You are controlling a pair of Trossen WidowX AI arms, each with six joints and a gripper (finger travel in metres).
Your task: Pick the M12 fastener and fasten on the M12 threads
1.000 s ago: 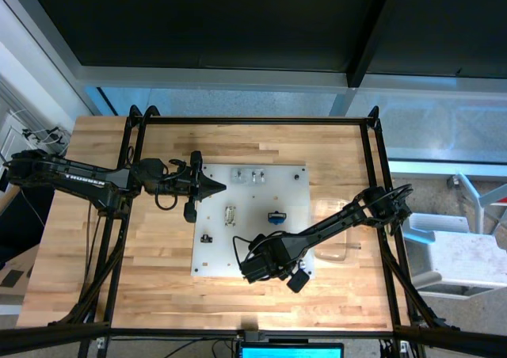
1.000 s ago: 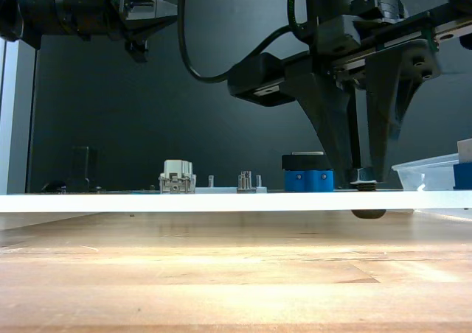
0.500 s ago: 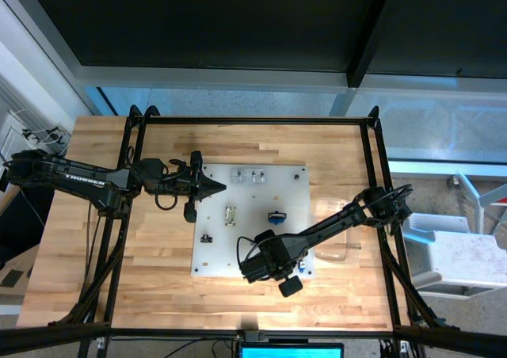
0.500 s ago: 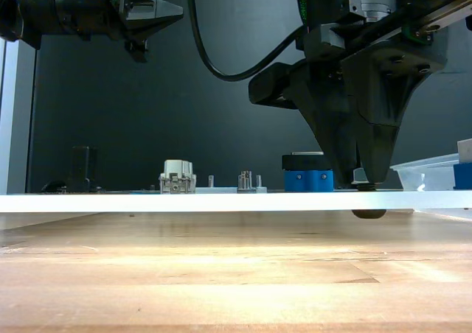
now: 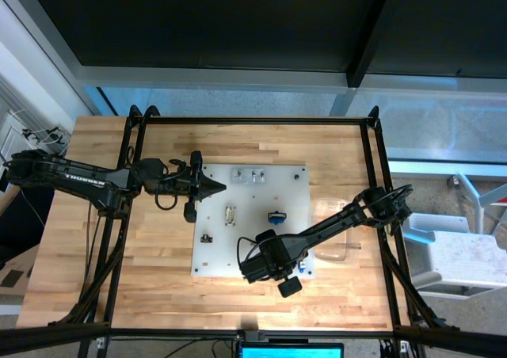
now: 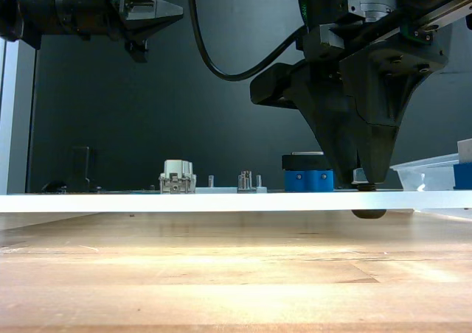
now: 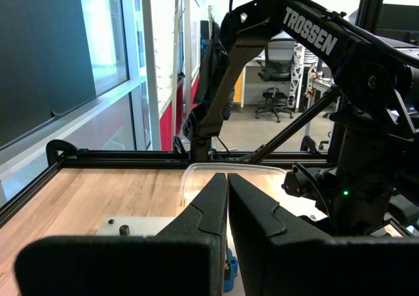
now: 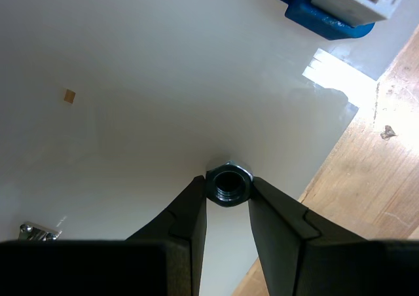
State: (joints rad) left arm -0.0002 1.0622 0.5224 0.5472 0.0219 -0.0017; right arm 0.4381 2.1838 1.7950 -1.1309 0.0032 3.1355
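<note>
Nut pinched tight, low at the near right edge of the white board [image 5: 218,259].

Squeezes the nut [image 8: 228,184] with the right gripper [image 6: 366,180], pointing straight down so the hole can meet the stud; cannot tell if on its stud, hidden underneath. Holds the left gripper [image 7: 227,194] high by the board's far left, closed on nothing, out of the way. One nut, two grippers, one clear tray [image 5: 337,247].
</note>
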